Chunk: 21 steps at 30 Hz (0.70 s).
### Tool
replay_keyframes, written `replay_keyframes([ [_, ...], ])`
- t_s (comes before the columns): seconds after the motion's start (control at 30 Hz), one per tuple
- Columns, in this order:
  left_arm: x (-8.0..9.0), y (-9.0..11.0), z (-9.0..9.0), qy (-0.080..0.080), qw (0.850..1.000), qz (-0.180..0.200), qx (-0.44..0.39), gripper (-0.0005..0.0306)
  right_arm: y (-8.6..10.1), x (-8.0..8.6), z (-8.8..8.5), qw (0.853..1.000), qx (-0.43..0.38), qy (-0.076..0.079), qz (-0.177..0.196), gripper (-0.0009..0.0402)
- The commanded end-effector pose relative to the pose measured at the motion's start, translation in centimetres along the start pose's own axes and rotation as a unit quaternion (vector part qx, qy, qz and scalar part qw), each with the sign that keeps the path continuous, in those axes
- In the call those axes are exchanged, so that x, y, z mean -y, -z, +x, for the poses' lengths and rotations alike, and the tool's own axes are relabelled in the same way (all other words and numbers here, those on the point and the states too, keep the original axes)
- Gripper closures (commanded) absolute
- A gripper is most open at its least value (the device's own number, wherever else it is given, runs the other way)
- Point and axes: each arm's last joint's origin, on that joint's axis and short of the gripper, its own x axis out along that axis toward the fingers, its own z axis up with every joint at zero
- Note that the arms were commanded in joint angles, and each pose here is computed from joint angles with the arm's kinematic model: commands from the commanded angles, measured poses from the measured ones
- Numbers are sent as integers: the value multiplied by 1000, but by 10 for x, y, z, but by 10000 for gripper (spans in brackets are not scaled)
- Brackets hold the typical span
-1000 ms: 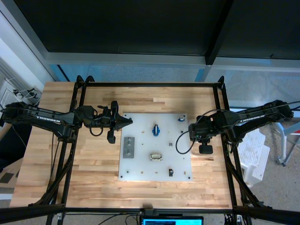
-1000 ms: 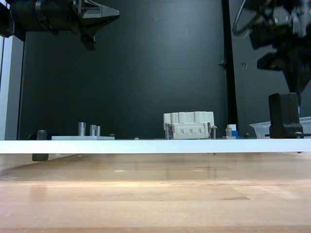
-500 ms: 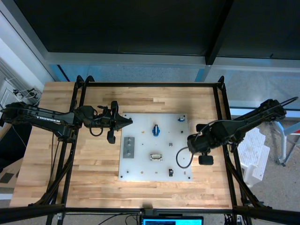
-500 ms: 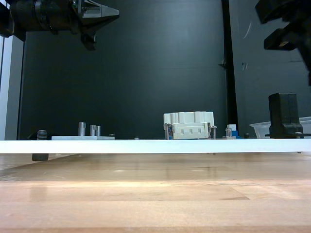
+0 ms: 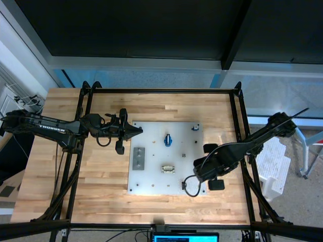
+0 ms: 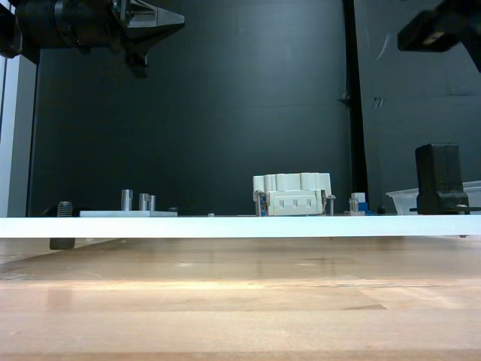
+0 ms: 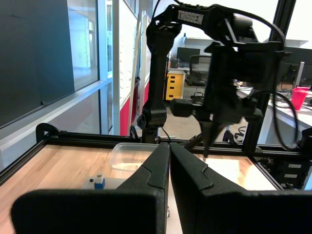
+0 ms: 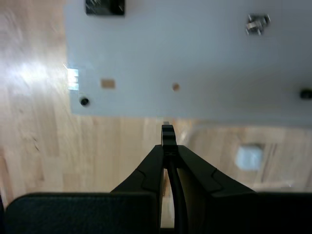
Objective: Pick the USB connector and install on taskboard
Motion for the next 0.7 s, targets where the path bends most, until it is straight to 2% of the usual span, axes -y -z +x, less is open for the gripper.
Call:
replay_keyframes([
  [0.03,0,0,0,0,1000,0,0,300,-15,-8,0,1000,3,0,5,393],
  [0.37,0,0,0,0,1000,0,0,300,-57,-28,9,1000,7,-2,23,393],
  [0.7,0,0,0,0,1000,0,0,300,-78,-39,18,1000,0,3,25,393],
])
